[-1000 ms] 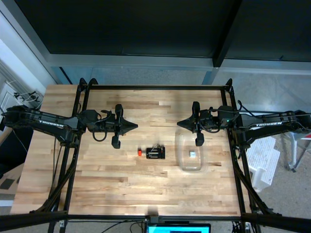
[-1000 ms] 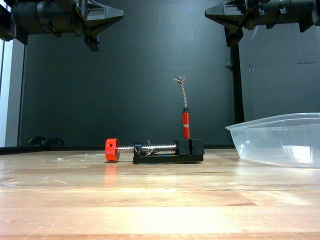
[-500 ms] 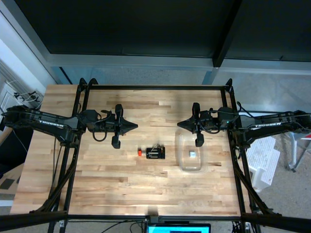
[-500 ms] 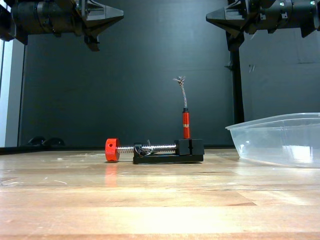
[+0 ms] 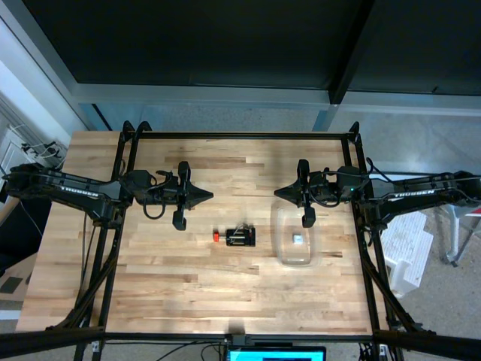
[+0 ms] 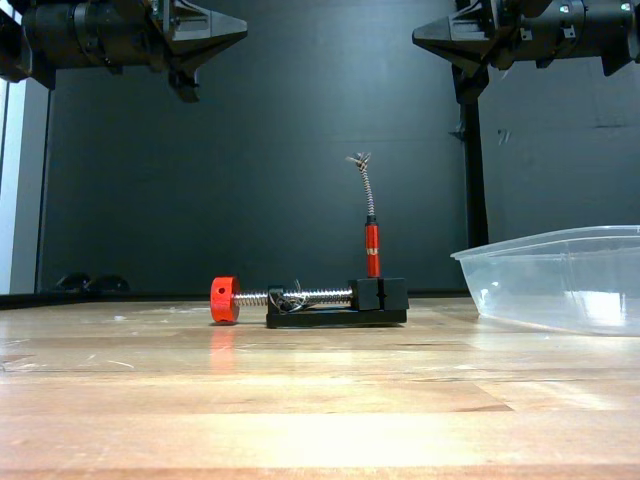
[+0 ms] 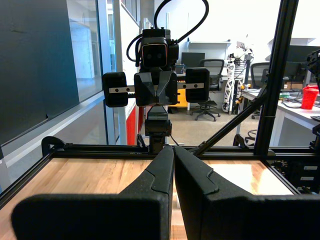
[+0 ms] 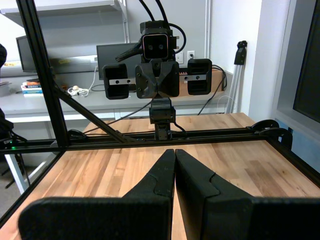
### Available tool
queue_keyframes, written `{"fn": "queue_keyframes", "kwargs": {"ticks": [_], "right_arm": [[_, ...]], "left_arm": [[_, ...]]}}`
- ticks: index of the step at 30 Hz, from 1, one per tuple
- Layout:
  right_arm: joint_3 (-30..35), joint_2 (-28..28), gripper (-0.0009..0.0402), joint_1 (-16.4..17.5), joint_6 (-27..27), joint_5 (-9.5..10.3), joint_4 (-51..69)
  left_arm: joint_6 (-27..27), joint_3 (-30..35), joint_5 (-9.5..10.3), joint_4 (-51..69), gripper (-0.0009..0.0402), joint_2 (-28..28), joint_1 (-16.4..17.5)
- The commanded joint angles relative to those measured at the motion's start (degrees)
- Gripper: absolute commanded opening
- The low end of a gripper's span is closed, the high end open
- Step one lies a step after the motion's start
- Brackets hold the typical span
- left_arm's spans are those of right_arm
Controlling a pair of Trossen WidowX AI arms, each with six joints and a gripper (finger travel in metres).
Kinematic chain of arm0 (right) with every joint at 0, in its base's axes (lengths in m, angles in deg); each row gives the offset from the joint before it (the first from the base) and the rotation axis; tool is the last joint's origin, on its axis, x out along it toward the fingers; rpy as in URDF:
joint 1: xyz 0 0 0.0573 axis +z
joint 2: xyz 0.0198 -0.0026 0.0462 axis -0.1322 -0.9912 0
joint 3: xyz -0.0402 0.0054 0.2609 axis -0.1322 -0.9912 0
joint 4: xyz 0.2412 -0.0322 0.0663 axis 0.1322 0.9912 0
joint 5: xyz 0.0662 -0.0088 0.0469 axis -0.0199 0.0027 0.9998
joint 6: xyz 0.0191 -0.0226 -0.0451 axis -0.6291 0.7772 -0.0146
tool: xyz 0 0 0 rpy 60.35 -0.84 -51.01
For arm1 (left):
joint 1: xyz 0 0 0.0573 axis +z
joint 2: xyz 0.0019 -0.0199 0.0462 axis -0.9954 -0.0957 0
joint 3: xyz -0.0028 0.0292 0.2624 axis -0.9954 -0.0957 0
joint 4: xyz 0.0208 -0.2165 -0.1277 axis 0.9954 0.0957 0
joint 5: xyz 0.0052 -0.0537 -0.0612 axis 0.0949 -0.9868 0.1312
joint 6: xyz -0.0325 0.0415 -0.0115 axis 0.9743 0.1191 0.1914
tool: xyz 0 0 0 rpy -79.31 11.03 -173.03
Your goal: Pick the RCA connector and install on taskboard
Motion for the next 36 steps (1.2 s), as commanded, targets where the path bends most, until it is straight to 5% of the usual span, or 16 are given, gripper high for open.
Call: {"fn": "queue_keyframes", "kwargs": {"ticks": [1, 3, 36], "right_arm": [[0.13, -0.02, 0.0000, 0.04, -0.66, -0.55, 0.04], [0.13, -0.02, 0.0000, 0.04, -1.62, -1.60, 0.04], [0.13, -0.02, 0.0000, 0.04, -1.01, -1.51, 0.07]], "left_arm": [[-0.02, 0.02, -0.02, 0.00, 0.0000, -0.02, 0.02], [-0.02, 0.02, -0.02, 0.00, 0.0000, 0.00, 0.00], [0.00, 0.02, -0.02, 0.00, 0.0000, -0.02, 0.02]]}}
